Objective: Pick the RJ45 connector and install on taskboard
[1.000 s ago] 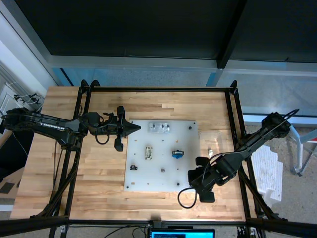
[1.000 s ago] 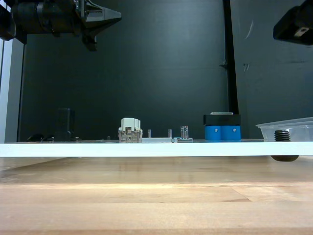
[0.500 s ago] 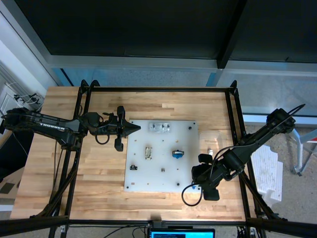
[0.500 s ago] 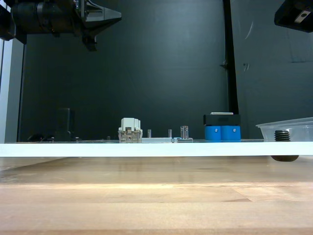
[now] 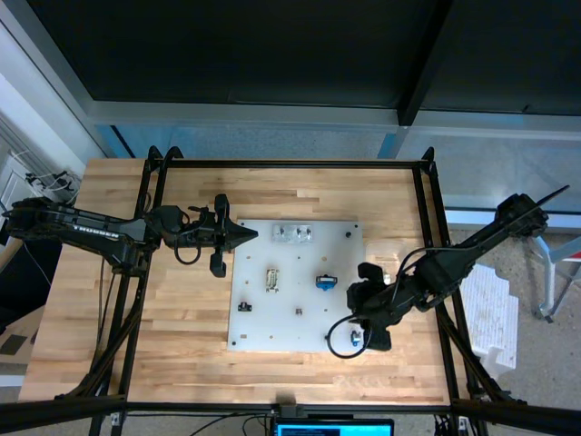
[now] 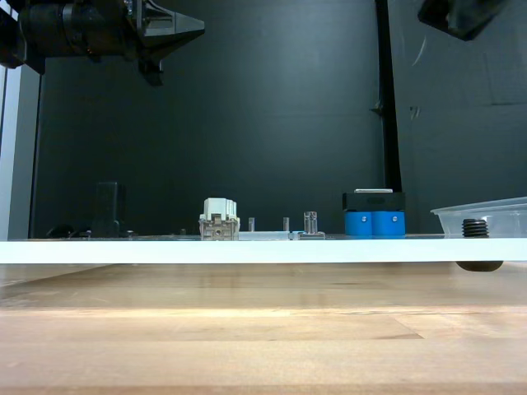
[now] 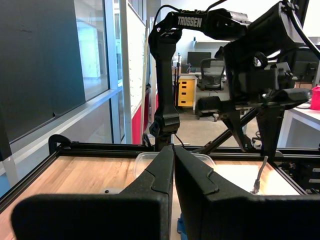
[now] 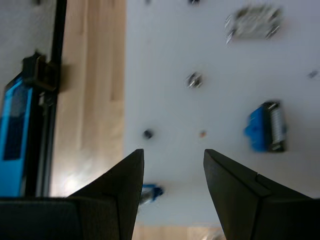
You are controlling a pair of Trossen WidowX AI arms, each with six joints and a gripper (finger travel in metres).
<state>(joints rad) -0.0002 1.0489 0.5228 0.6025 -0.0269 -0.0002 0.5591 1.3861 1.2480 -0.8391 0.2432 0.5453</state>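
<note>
Right gripper (image 8: pixel 172 155) over taskboard (image 5: pixel 281 327) near-right corner, jaws wide apart, empty. Left gripper (image 5: pixel 243 234) raised at taskboard's left edge, fingers pressed together, empty. One taskboard; two blue fittings (image 8: pixel 265 127) seen. RJ45 connector not made out, perhaps behind right arm (image 5: pixel 463 250) at the one clear tray (image 5: pixel 388 251). White "TROSSEN" lettering (image 7: pixel 190 21) on right arm

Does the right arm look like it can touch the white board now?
Probably yes. The right end effector hangs open above the near right corner of the taskboard, with nothing between them. The left end effector sits shut, up over the board's left edge.
</note>
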